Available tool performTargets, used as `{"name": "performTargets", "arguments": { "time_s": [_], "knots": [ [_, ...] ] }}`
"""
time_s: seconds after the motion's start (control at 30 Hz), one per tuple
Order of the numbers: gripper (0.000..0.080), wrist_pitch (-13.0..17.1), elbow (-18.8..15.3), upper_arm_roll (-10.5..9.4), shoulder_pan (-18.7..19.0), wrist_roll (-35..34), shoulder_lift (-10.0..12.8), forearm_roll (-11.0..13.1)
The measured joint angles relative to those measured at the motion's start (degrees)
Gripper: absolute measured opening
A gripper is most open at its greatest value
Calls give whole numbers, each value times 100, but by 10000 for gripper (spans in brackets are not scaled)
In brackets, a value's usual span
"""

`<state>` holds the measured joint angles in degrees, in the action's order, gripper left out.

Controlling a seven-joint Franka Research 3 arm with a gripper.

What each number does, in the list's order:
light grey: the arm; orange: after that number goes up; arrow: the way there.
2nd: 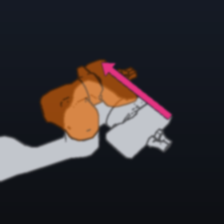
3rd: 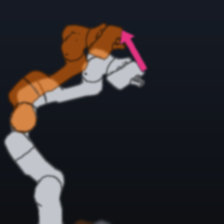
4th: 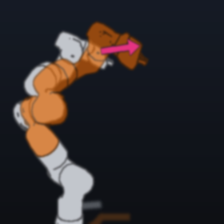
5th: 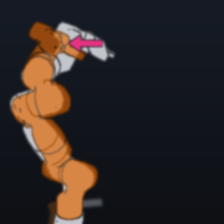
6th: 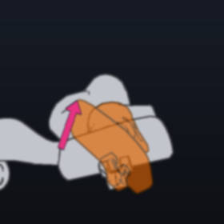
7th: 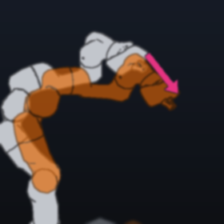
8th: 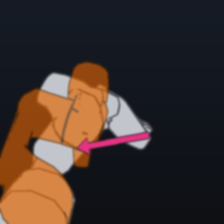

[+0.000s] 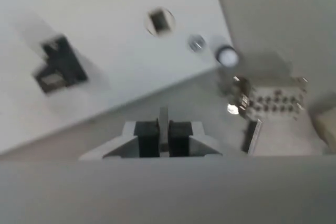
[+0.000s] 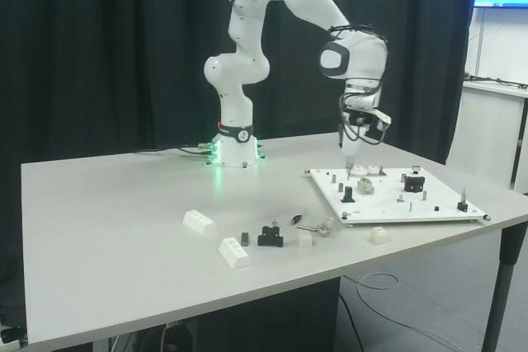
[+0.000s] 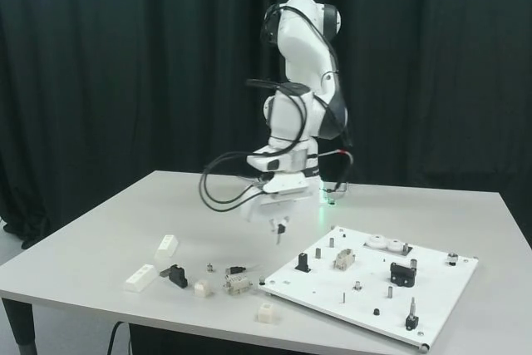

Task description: Place square peg 1.

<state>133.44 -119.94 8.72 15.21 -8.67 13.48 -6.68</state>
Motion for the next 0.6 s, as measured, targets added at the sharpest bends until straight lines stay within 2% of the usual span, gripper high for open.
{"name": "performTargets", "arguments": {
  "time_s": [0.23,0.6],
  "knots": [
    [35,194,-71,15,-383,484,33,0],
    [35,928,-352,69,-921,964,99,0]
  ]
}}
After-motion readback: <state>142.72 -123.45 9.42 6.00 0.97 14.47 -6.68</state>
